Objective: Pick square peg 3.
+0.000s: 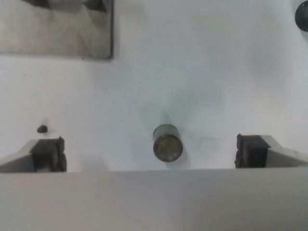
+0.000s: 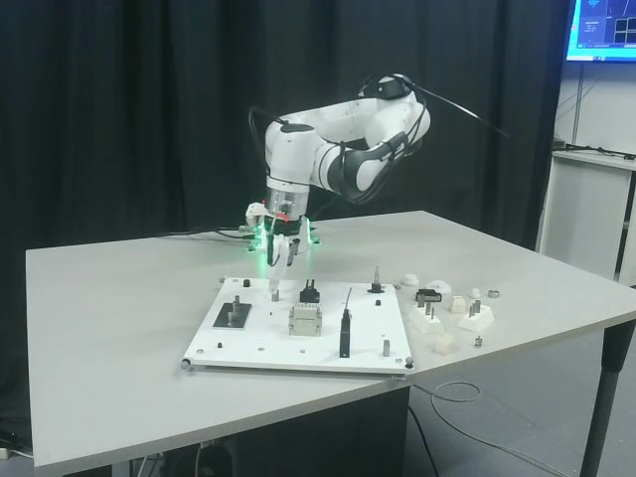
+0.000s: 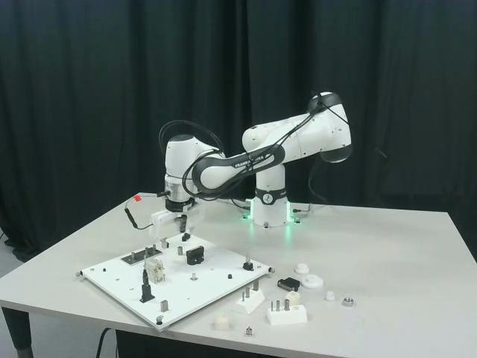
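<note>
Peg (image 1: 167, 143) stands upright on white board (image 2: 260, 336), rounded metal, dull flat top, centred between the jaws. Jaws wide apart, not touching it; dark ribbed pads (image 1: 246, 151). Brushed metal plate (image 1: 57, 33) nearby.

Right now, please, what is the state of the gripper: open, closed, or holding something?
Gripper: open, holding nothing; the peg stands between its fingers, untouched.
</note>
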Robot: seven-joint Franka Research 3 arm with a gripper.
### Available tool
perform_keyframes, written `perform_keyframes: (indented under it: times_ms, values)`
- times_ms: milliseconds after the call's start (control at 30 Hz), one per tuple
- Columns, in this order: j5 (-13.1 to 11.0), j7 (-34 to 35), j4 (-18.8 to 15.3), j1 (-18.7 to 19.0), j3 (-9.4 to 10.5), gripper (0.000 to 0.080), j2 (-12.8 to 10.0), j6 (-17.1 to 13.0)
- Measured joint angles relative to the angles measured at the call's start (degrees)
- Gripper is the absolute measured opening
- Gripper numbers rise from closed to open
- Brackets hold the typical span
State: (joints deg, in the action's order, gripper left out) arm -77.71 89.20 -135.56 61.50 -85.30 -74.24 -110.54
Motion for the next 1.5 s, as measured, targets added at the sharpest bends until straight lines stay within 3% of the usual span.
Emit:
perform_keyframes:
  times_ms: [767,1500]
  values:
    - [0.36,-1.71,0.19,1.80,-1.53,0.0800,0.18,-2.11]
    - [2.66,-4.61,0.54,1.95,-2.84,0.0800,0.40,-3.81]
